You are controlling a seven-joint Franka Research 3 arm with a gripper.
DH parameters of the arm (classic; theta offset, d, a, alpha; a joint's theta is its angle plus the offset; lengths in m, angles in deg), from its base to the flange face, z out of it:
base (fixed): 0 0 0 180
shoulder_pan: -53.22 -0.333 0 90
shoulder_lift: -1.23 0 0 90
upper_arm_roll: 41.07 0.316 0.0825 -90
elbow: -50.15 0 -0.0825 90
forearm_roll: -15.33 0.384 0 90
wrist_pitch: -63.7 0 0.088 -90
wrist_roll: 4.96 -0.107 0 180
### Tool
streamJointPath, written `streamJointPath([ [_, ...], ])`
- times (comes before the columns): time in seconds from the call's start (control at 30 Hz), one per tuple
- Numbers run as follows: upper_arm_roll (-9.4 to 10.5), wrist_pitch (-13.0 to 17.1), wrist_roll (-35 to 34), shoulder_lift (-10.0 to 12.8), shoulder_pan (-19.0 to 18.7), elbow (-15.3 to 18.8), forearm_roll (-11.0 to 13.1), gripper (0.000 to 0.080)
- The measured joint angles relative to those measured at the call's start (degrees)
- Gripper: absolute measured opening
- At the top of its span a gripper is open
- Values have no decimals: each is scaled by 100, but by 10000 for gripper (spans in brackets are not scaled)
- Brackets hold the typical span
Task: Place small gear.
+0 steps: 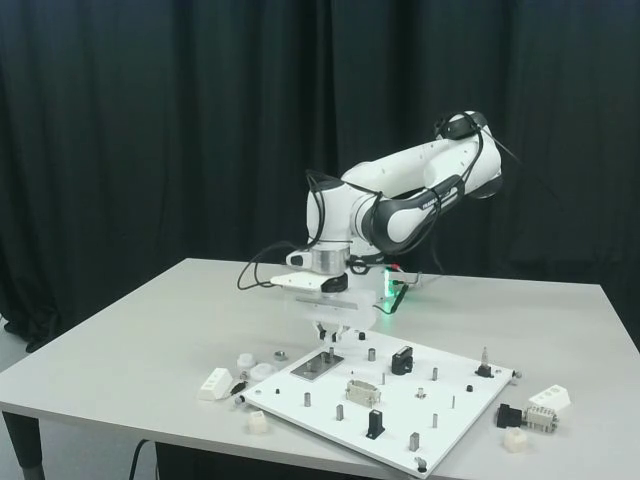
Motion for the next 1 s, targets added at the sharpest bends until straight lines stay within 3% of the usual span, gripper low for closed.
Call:
streamJointPath([
  [1.0, -40, 19, 106, 25, -23, 1, 14, 199],
])
